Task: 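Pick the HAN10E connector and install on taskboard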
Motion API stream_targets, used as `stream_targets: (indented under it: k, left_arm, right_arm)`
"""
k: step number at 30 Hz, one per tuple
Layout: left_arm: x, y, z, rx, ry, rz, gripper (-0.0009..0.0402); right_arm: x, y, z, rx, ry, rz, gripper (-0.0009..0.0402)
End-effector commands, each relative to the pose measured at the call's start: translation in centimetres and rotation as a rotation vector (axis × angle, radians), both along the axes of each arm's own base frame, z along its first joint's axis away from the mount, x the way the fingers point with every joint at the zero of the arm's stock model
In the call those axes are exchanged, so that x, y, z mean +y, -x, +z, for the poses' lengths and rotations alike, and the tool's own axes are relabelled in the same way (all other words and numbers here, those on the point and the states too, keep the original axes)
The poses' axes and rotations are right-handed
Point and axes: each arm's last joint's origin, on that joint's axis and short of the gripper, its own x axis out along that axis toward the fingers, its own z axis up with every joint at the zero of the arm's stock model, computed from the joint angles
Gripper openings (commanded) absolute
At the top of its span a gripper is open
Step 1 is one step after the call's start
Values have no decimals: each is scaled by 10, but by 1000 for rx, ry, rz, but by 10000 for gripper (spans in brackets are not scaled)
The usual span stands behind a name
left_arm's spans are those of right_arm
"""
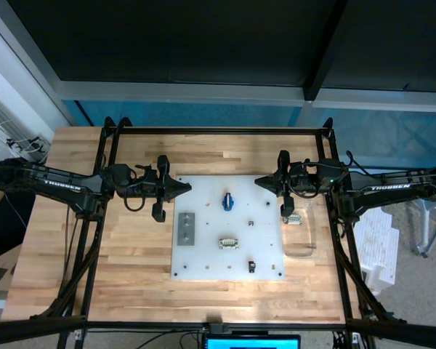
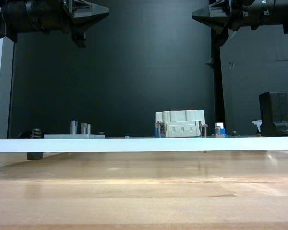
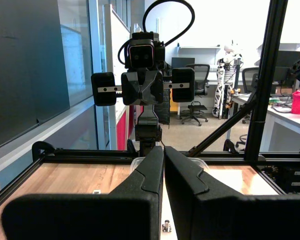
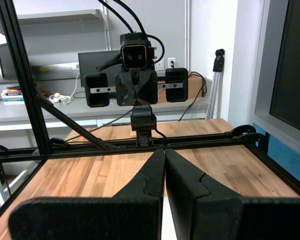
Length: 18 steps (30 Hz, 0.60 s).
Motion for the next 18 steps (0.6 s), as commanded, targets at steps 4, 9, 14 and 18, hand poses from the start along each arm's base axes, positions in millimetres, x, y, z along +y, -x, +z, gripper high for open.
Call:
stream_targets:
  k: [4, 9, 14, 18]
  left_arm:
    - [0, 0, 0, 0, 0, 0, 1]
    - [0, 0, 0, 0, 0, 0, 1]
    - [0, 0, 0, 0, 0, 0, 1]
    - [0, 0, 0, 0, 0, 0, 1]
  right_arm:
    - [0, 0, 0, 0, 0, 1, 0]
    - [0, 0, 0, 0, 0, 1, 0]
    - [0, 0, 0, 1, -3, 2, 0]
    - [0, 0, 1, 2, -6, 0, 0]
